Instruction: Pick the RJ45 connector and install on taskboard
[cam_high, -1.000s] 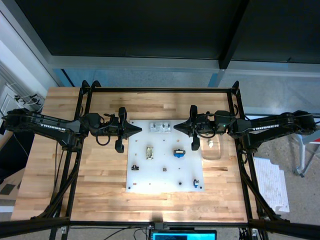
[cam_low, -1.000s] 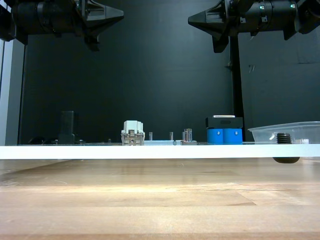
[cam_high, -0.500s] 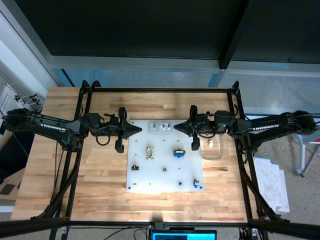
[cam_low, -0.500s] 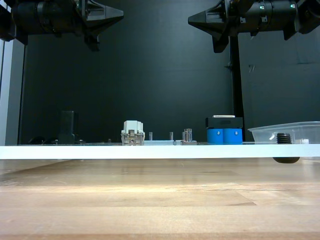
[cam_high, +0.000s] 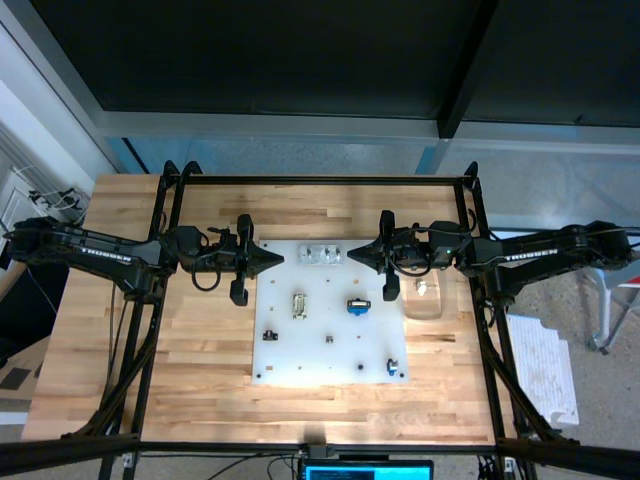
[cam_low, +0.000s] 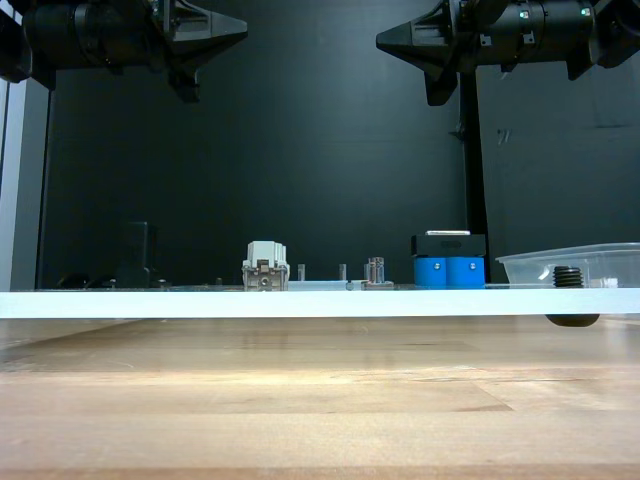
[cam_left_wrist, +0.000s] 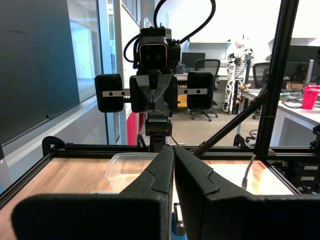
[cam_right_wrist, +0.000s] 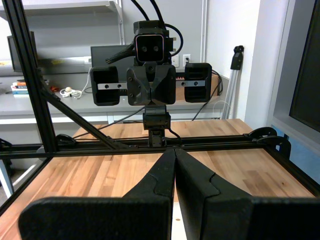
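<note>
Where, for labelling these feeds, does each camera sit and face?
High: above near edge, looking down; left claw and right claw, both shut, over the white rectangular task board's far end.
Low: tabletop height, near edge, looking level; both claws overhead.
Left wrist: along its claw toward the right arm.
Right wrist: mirrored, facing the left arm.
High and low share the clear plastic tray.

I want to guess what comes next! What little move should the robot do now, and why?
Probably none: just rest. A grey piece, likely the connector, seems to sit on the blue jack, though I cannot be sure. The left claw and right claw are shut, empty, high over the white board.
</note>
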